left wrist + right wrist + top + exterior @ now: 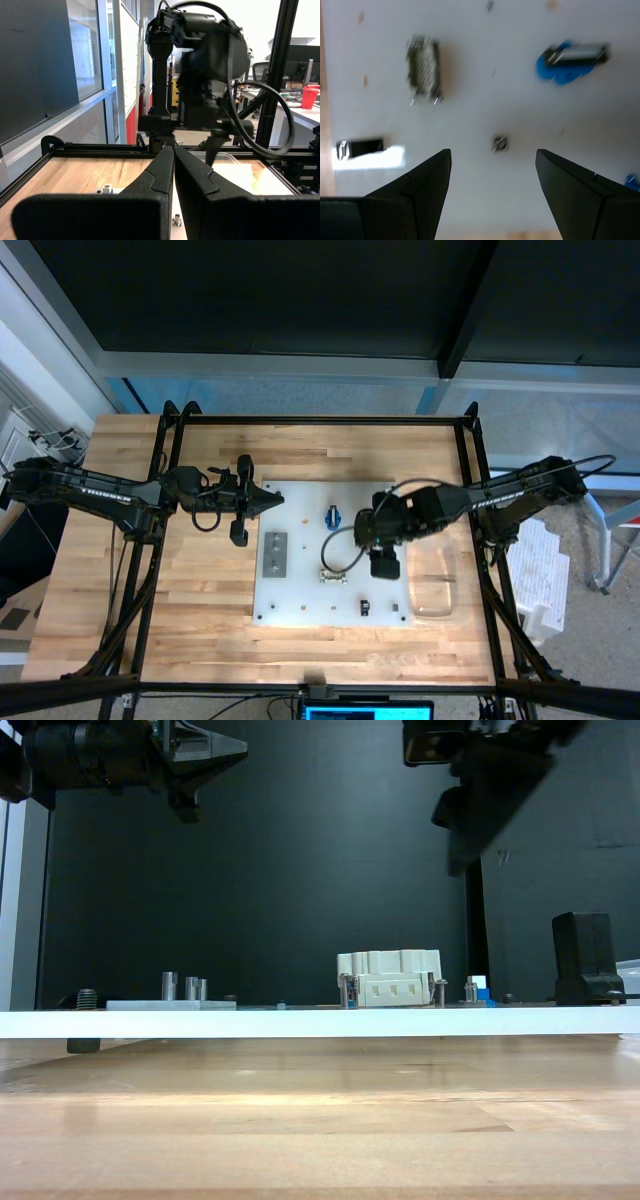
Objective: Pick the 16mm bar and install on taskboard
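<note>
Here the right gripper hangs over the right side of the white board, pointing down, its fingers spread wide and holding nothing. Below them lie a small metal fitting, the pale connector and the blue part. The left gripper hovers high by the board's far left corner, fingers pressed together, empty. I cannot tell where the short dark bar lies; a clear tray sits just beside the board's right edge

Two tools, one taskboard, one grey block, one blue part, one clear tray.
</note>
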### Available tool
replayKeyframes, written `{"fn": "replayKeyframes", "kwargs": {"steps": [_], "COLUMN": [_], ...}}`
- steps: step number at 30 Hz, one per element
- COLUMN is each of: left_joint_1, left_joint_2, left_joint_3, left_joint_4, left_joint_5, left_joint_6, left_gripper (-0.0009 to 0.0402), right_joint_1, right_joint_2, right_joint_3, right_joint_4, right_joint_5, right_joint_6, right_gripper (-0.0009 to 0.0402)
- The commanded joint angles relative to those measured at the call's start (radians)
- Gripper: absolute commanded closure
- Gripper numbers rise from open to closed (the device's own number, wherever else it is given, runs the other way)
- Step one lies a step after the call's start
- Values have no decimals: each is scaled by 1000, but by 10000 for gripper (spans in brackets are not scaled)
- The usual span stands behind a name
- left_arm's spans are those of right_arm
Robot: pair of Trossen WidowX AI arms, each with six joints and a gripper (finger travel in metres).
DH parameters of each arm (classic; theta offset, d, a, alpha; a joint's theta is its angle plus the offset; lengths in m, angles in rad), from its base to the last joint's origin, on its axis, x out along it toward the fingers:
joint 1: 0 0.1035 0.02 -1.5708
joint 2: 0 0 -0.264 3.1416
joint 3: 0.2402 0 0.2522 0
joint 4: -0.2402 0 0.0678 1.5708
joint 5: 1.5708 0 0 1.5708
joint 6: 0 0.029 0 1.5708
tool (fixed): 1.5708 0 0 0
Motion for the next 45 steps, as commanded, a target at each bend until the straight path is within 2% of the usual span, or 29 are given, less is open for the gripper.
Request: {"fn": "replayKeyframes", "kwargs": {"steps": [1, 6, 8, 13, 16, 20, 25, 28, 38, 45], "left_joint_1": [0, 0, 0, 0, 0, 0, 0, 0, 0, 0], "left_joint_2": [0, 0, 0, 0, 0, 0, 0, 0, 0, 0], "left_joint_3": [0, 0, 0, 0, 0, 0, 0, 0, 0, 0], "left_joint_4": [0, 0, 0, 0, 0, 0, 0, 0, 0, 0], "left_joint_5": [0, 0, 0, 0, 0, 0, 0, 0, 0, 0], "left_joint_6": [0, 0, 0, 0, 0, 0, 0, 0, 0, 0], "left_gripper": [393, 393, 393, 393, 393, 393, 393, 393, 393, 393], "right_joint_1": [-54, -114, -133, -166, -173, -185, -190, -193, -205, -205], "right_joint_2": [-25, -57, -65, -99, -126, -164, -204, -222, -270, -304], "right_joint_3": [-3, -4, -8, -27, -46, -97, -170, -217, -356, -430], "right_joint_4": [59, 136, 171, 267, 341, 460, 605, 706, 961, 1125], "right_joint_5": [-2, -5, -16, -24, -31, -76, -78, -103, -102, -102], "right_joint_6": [-56, -131, -158, -206, -219, -229, -240, -240, -251, -251], "right_gripper": [164, 194, 208, 244, 265, 287, 310, 323, 396, 392]}}
